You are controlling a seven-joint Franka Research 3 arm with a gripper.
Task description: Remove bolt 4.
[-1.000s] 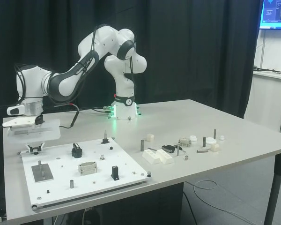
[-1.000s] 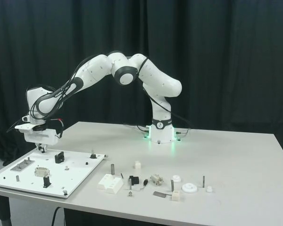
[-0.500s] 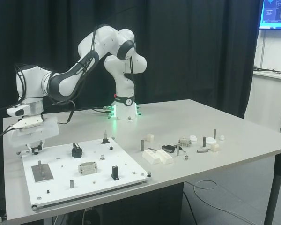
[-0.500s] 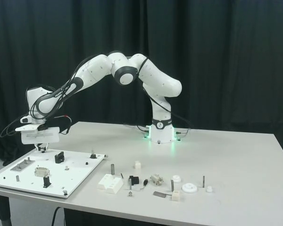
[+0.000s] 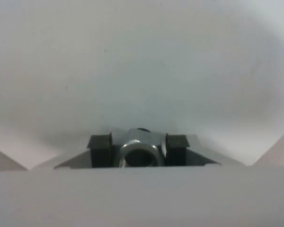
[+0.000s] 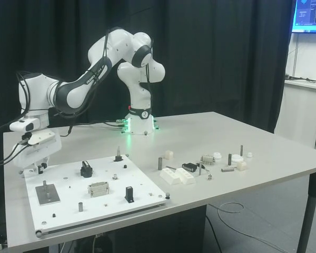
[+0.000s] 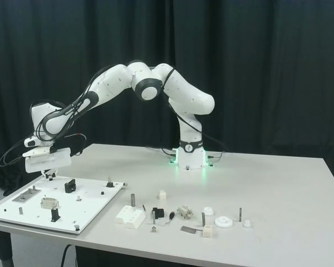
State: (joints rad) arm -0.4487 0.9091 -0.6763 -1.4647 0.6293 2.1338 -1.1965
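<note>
1. since a grey metal bolt [image 5: 140, 150] is seen pinched between the black jaws in the wrist view, the extraction step is judged to be in hand.
2. a straight lift off the white board [image 6: 95, 197] is called for next.
3. a black clip [image 6: 86, 169] and upright pins stand nearby on the board; loose parts [image 6: 200, 166] lie well apart on the bench [image 6: 263, 142].

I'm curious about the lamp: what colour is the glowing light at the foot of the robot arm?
Green. The light glows at the arm's base, clearest in the first room view.
</note>
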